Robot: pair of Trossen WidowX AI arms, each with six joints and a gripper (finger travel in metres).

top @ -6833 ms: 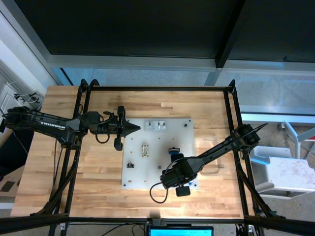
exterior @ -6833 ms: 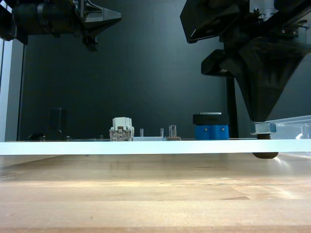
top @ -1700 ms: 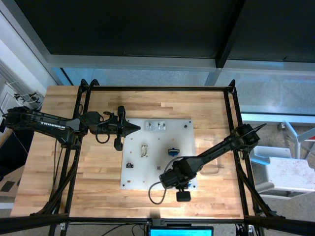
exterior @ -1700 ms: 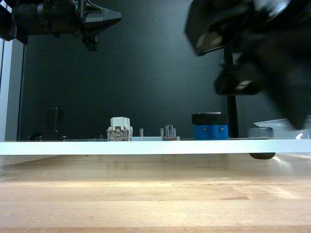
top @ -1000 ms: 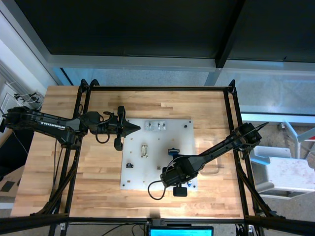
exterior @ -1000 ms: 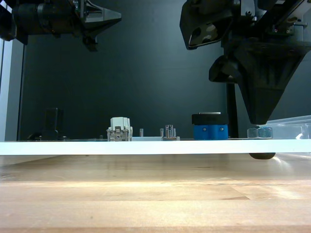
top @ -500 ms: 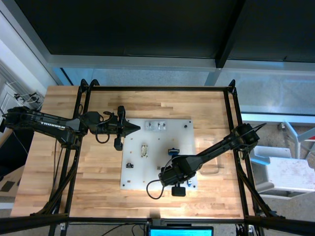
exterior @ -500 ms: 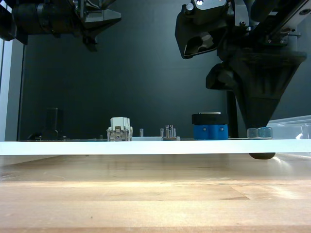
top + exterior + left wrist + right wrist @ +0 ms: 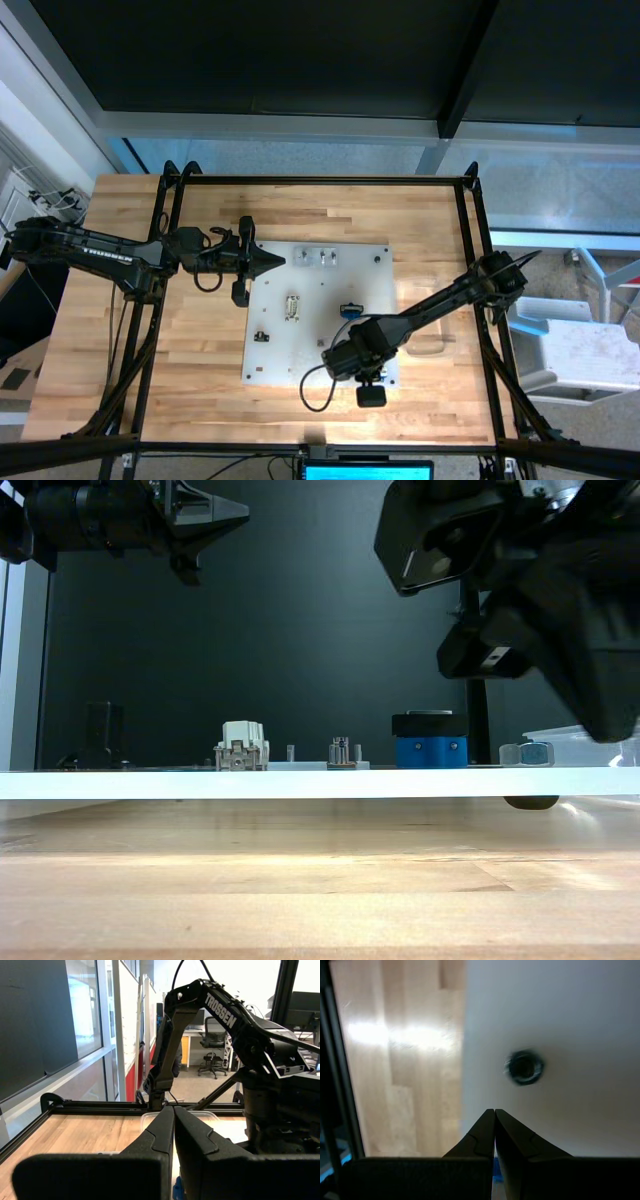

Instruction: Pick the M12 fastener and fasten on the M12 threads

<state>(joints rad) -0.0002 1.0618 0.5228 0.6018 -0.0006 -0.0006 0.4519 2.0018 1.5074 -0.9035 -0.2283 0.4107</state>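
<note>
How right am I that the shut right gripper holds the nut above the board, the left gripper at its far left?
The right gripper is shut but empty: the right wrist view shows the nut on its stud, apart from it. The left gripper hangs at the board's far left.

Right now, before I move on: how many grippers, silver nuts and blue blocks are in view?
silver nut: 1, on the white board
blue block: 1
grippers: 2; left gripper shut above the board's far left corner, right gripper shut, raised clear of the silver nut
total: 4
</note>
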